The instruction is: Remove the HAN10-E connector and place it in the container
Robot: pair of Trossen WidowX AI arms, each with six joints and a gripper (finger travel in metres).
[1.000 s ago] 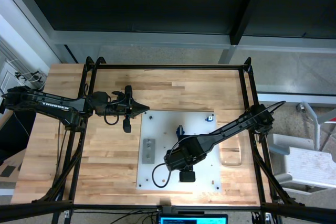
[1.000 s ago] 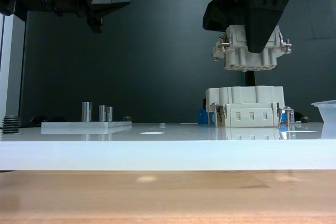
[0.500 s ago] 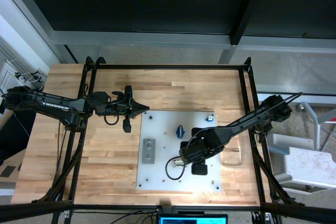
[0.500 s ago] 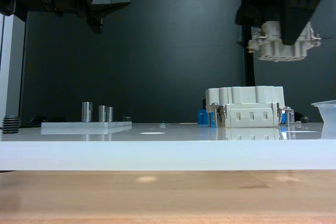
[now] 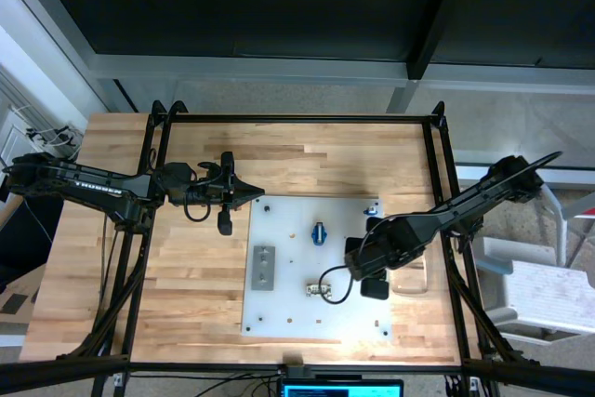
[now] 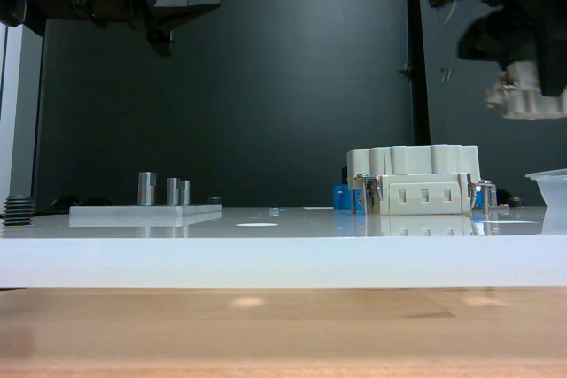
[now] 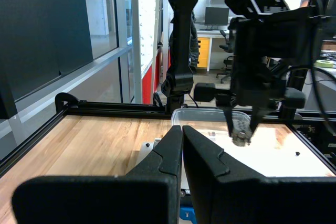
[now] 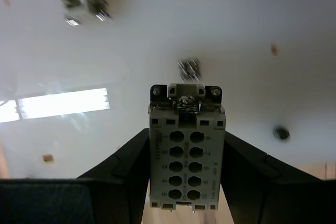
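Connector (image 6: 530, 104) pinched in our right gripper (image 8: 187, 153), we swing rightward off the socket (image 6: 414, 181) to the edge of the container (image 5: 414, 278), drop next; left gripper (image 5: 244, 194) hangs closed, parked left.

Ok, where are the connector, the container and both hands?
connector (image 8: 187, 156), right wrist view, pin face.
container (image 6: 554, 190), low view, near wall.
right hand (image 8: 187, 134), right wrist view, between fingertips, shut on the connector, above the board (image 8: 294, 51).
left hand (image 5: 258, 195), high view, shut fingertips, parked left of the board.
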